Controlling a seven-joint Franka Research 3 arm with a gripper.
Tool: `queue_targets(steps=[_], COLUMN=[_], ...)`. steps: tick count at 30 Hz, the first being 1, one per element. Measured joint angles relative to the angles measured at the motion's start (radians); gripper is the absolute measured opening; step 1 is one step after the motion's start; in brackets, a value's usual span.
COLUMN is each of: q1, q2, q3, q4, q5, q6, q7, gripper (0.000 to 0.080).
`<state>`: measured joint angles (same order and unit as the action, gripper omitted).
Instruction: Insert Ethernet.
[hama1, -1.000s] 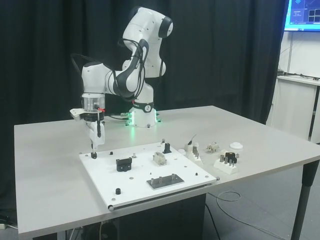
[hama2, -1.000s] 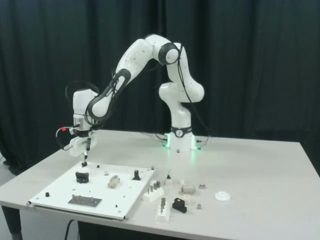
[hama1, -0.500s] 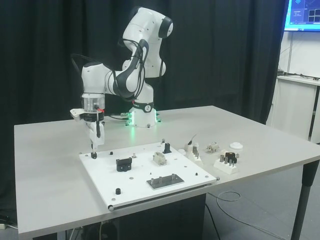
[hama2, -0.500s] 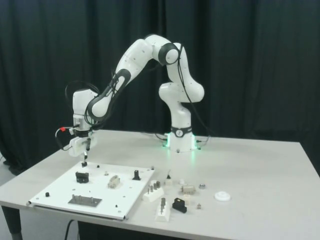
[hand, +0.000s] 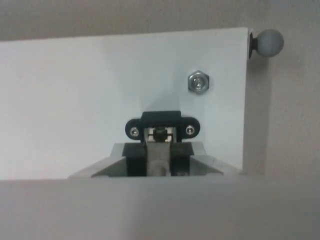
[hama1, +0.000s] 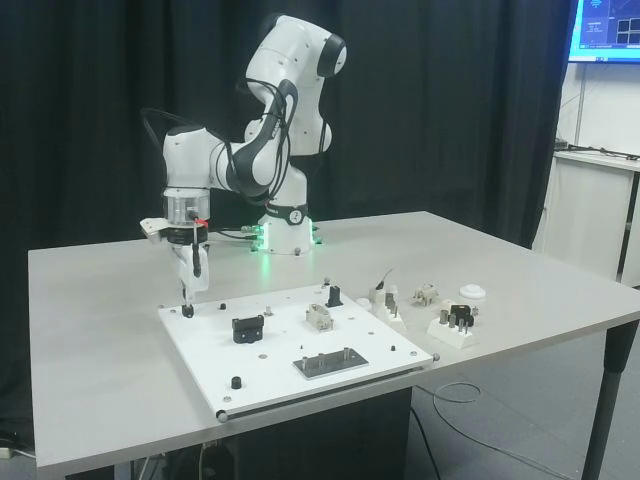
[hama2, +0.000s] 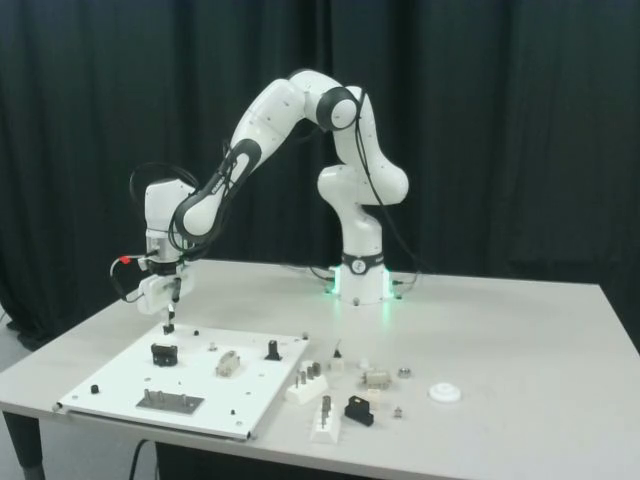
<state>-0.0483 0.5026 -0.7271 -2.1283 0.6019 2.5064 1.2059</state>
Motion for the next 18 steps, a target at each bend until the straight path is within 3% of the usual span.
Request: queue_targets(steps=[18], q1=[0.0], q2=[0.0], q3=[-0.001], q4=[0.001], q5=[-0.001], q6=[-0.003], q7=[0.043], gripper=[0.0093])
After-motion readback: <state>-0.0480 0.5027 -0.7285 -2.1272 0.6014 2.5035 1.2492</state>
